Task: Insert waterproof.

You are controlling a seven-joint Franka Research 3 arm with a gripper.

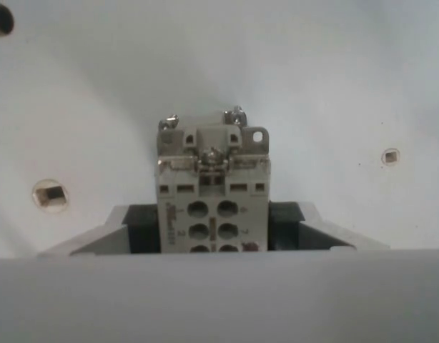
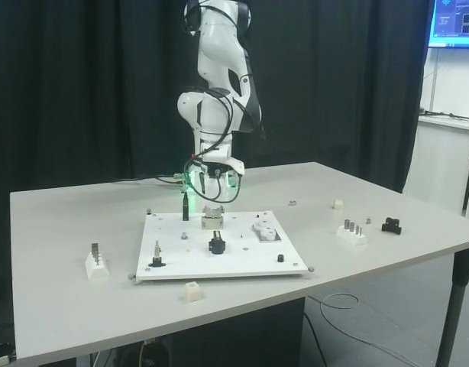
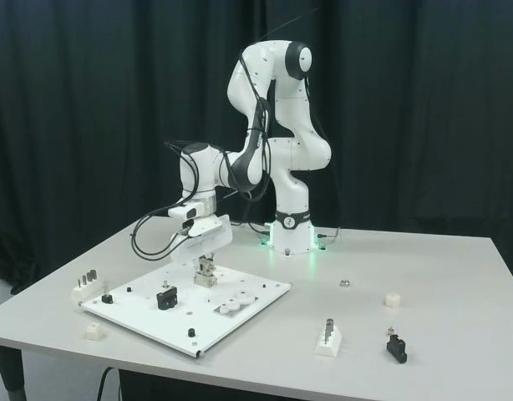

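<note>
Here, the white robot arm (image 3: 265, 142) bends down over a flat white board (image 2: 242, 260) lying on a matte grey table (image 2: 387, 229). Its gripper (image 1: 214, 250) pinches a blocky grey waterproof connector (image 1: 213, 187) from both sides, holding it upright just above the board's middle. The connector is a moulded rectangular piece with small metal screws on its upper bracket and two columns of round sockets down its face; tiny numerals beside the sockets include a 2 and a 7, the rest unreadable. The board is smooth, with a few small recessed holes (image 1: 50, 194) near the connector. Several small black and white fixtures (image 3: 165, 297) stand on the board around the connector. Black curtains (image 3: 89, 100) hang behind the table.
</note>
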